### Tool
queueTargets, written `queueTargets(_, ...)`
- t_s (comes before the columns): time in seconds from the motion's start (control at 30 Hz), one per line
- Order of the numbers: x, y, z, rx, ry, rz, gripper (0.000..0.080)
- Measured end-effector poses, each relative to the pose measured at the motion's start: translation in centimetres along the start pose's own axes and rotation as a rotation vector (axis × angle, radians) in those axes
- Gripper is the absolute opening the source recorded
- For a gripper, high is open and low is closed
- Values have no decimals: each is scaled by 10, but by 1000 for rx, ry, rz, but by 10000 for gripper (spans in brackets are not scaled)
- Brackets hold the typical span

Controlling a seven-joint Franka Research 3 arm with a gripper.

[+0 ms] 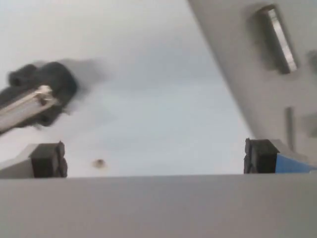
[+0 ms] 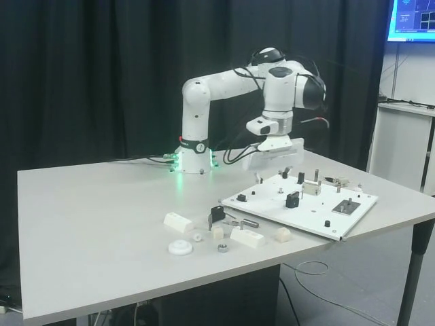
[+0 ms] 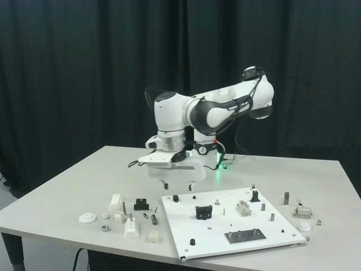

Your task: Remove square peg 1.

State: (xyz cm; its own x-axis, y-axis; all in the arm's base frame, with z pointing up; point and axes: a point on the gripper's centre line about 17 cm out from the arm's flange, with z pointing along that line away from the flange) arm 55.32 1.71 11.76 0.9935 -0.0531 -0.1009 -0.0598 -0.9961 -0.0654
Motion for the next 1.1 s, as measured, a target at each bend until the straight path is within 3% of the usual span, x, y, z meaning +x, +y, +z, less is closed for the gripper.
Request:
queueTargets(0.47, -11, -66, 9, -23, 22, 188, 800)
queueTargets(1.1, -26, -115, 15, -38, 85, 477, 800)
